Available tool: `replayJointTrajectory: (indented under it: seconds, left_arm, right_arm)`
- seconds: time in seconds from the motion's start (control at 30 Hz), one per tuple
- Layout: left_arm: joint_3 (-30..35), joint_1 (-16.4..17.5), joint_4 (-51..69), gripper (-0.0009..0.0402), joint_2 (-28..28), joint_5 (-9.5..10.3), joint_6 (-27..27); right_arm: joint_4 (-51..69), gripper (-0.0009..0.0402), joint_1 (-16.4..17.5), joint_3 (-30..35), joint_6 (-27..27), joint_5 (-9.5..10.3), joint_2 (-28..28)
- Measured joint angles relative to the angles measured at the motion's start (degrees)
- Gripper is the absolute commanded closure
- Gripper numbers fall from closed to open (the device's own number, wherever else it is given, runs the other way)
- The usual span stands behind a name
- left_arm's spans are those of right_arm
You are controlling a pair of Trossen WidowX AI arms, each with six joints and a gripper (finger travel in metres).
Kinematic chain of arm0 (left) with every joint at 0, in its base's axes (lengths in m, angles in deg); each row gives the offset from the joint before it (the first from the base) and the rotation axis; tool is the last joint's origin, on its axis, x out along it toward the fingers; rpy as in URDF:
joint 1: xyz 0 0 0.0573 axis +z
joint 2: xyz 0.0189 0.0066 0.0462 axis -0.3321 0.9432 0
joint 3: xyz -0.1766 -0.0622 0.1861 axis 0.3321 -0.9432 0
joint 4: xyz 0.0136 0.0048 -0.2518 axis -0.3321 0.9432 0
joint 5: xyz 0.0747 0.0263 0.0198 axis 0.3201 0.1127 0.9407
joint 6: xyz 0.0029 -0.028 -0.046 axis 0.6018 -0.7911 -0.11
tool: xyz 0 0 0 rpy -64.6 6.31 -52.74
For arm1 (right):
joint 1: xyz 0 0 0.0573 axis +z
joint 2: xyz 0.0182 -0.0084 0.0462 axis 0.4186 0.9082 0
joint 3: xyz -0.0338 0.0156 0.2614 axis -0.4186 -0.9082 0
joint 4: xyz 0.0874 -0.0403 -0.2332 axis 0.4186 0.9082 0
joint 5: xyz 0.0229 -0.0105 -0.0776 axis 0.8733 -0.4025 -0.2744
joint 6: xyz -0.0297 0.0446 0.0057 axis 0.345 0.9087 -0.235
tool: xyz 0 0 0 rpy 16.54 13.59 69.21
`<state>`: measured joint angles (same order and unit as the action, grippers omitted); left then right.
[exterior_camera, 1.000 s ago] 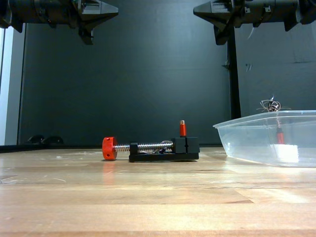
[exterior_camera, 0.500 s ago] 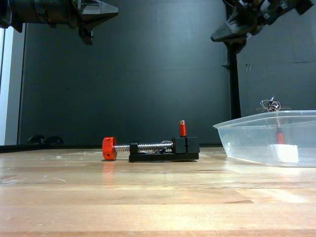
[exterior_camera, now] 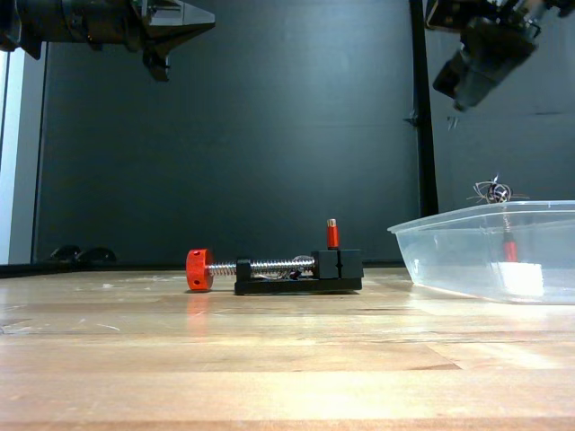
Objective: Pick the rca connector and install on the hub
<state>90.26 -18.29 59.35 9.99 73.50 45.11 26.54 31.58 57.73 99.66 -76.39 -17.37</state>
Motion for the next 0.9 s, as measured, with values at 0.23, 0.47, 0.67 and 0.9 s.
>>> replayJointTrajectory:
  seconds: [0.23, 0.47, 0.67, 0.9]
  left_arm:
    - [0.00, 0.00, -0.02, 0.0392, 0.00, 0.00, 0.00]
    - [0.00, 0.00, 0.00, 0.0392, 0.00, 0.00, 0.02]
    - [0.00, 0.00, 0.00, 0.0392, 0.00, 0.00, 0.00]
    - [0.00, 0.00, -0.02, 0.0392, 0.00, 0.00, 0.00]
  right_arm:
    - [4.37, 0.0276, 2.64, 0.22, 2.95, -0.17, 4.72]
    - [5.01, 0.0201, 4.70, 0.24, 4.48, -2.67, 8.28]
    - [4.42, 0.0192, 6.75, -0.02, 4.72, -4.98, 10.88]
    - [1.44, 0.0193, 8.20, -2.34, 4.92, -5.05, 11.80]
